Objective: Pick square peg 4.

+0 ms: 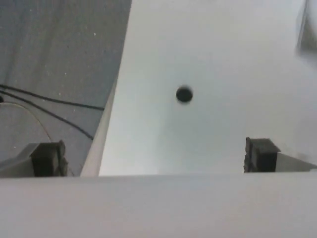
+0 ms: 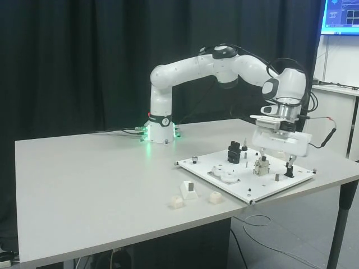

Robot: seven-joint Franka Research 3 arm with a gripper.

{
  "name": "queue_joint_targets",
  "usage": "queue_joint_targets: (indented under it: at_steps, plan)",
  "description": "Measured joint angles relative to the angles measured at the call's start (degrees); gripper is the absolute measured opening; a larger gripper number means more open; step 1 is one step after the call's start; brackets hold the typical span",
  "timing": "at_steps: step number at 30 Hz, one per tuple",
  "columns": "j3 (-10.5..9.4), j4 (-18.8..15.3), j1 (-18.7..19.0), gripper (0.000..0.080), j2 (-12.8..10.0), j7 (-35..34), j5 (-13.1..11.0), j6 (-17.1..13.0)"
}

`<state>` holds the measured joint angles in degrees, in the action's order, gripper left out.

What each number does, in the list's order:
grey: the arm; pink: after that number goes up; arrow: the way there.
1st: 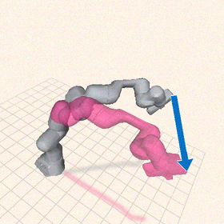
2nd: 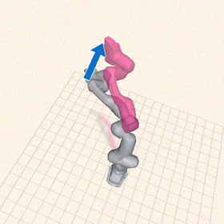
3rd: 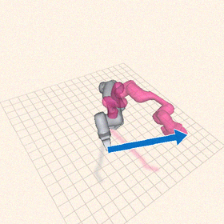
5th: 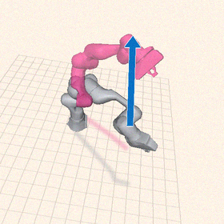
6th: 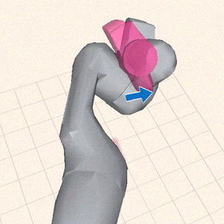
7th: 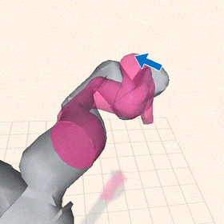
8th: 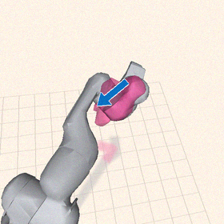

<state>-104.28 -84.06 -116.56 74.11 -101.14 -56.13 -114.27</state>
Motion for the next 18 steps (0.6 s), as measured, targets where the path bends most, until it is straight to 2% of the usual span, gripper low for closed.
queue_joint_targets:
  at_steps: [7, 13, 18]
  plan:
    - [1.51, -1.3, -1.1, 0.0800, 0.0, 7.9, 1.1, 0.0]
    - [3.39, -4.4, -1.5, 0.0800, 0.0, 17.6, 1.1, -0.1]
    - [4.73, -7.6, -1.6, 0.0800, 0.0, 28.3, 0.9, -1.0]
